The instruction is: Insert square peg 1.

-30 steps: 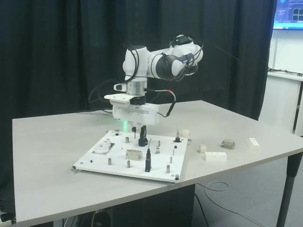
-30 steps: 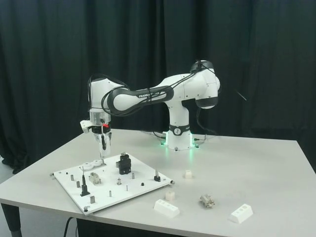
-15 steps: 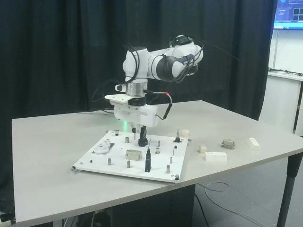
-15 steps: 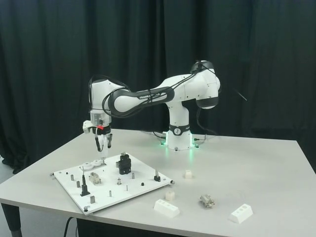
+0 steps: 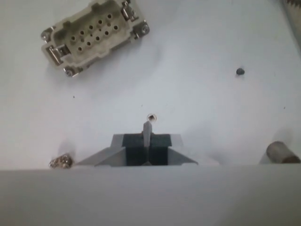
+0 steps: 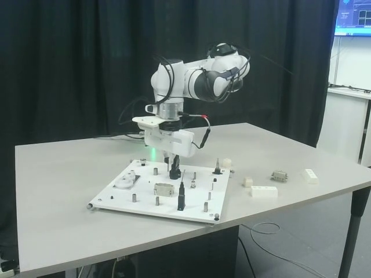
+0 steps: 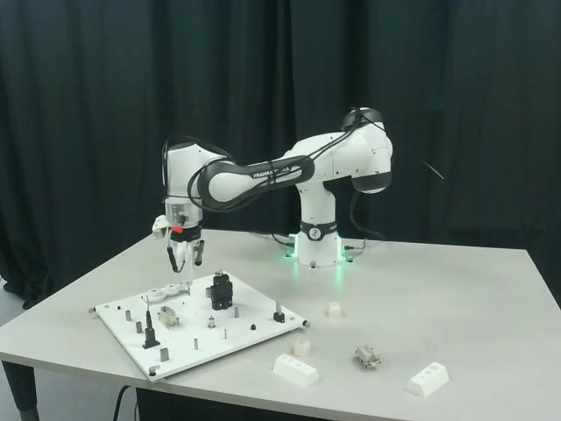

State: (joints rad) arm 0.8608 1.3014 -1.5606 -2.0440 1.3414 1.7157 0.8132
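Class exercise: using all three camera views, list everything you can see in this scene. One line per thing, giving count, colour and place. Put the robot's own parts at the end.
table: one, grey, carries everything.
board: one, white, on the table's front part, studded with small pegs and fixtures.
multi-pin connector: one, pale, on the board.
small hole: one, in the board, just ahead of the peg tip in the wrist view.
loose blocks: four, white, on the table beside the board.
loose connector: one, grey, among the blocks.
curtain: black, behind the table.
square peg: one, grey, thin, held upright above the board.
arm: one, white, base lit green.
gripper: one, shut on the peg.
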